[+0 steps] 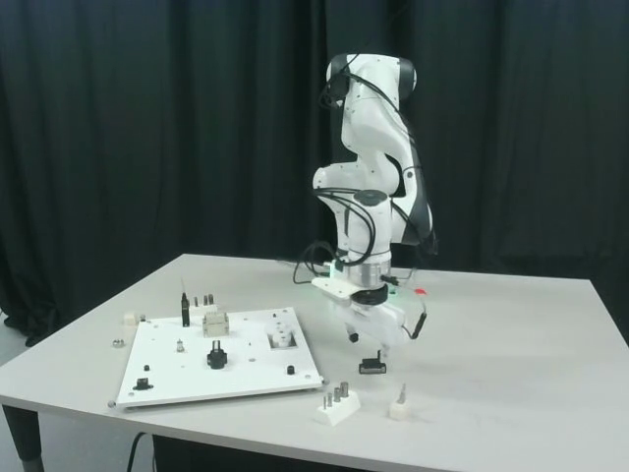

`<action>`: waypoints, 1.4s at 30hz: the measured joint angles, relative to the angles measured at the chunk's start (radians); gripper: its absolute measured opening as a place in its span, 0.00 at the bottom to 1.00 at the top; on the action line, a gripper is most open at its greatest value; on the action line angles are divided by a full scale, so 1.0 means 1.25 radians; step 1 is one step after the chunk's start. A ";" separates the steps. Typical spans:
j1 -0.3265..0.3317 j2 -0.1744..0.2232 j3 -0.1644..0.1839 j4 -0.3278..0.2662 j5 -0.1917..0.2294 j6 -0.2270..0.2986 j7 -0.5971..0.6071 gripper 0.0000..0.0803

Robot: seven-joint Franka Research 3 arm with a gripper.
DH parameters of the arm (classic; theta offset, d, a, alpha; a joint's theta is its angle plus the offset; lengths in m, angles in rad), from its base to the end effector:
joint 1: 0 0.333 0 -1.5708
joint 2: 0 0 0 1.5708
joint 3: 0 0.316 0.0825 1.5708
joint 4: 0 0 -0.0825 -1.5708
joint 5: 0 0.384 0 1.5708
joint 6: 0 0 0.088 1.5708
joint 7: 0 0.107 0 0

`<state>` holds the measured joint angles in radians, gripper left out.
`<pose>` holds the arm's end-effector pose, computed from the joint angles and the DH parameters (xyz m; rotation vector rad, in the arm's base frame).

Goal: Pick Ethernet.

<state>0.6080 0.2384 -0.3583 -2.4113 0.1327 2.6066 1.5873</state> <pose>0.4804 0.1145 0.2181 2.3355 -2.0576 -0.0014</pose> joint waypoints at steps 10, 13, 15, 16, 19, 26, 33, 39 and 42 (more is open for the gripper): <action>0.000 0.000 0.004 0.000 -0.014 0.008 0.009 0.99; 0.000 0.000 0.005 0.000 -0.019 0.011 0.011 1.00; 0.000 0.000 0.006 0.000 -0.020 0.012 0.013 1.00; 0.000 0.000 0.006 0.000 -0.020 0.013 0.014 1.00; 0.000 0.000 0.007 0.000 -0.021 0.015 0.015 1.00; 0.000 0.000 0.008 -0.001 -0.023 0.027 0.016 1.00; 0.000 0.000 0.009 -0.006 -0.027 0.034 0.016 1.00; 0.000 0.000 0.012 -0.007 -0.039 0.049 0.016 1.00; 0.000 0.000 0.016 -0.007 -0.043 0.060 0.016 1.00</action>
